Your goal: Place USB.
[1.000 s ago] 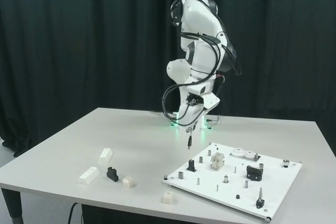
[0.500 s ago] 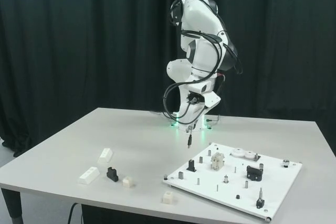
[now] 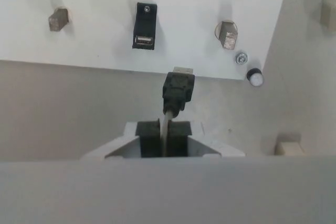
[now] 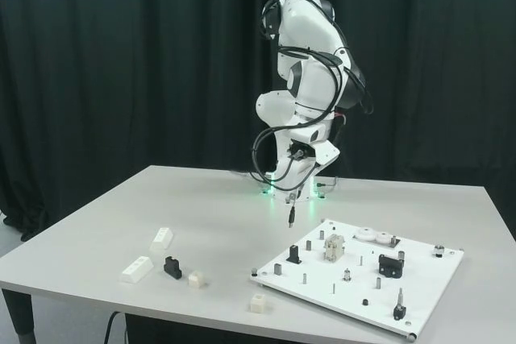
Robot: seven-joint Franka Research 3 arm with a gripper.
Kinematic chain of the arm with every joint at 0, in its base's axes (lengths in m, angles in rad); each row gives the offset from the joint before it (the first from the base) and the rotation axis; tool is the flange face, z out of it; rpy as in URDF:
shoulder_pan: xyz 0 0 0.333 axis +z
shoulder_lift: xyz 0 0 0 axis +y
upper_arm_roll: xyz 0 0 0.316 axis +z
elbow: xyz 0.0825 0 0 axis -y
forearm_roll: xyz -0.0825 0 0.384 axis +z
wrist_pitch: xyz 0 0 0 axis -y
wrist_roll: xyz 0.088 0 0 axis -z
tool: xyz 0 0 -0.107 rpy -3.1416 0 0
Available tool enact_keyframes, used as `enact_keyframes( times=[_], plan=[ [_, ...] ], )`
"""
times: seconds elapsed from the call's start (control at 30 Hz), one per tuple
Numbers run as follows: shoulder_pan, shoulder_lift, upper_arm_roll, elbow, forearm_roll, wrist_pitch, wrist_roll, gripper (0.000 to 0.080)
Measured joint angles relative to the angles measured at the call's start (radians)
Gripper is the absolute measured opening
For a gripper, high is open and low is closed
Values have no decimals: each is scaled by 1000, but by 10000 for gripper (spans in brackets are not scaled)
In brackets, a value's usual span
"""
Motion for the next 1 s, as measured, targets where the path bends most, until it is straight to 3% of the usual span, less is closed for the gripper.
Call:
enact_keyframes(
  times=[0.47, 0.77, 1.0],
  plan=[
    [-39, 8, 0, 1, -80, 28, 2, 25],
    [-115, 40, 12, 1, -123, 87, -7, 25],
    [-198, 77, 45, 1, -136, 132, -38, 25]
  ],
)
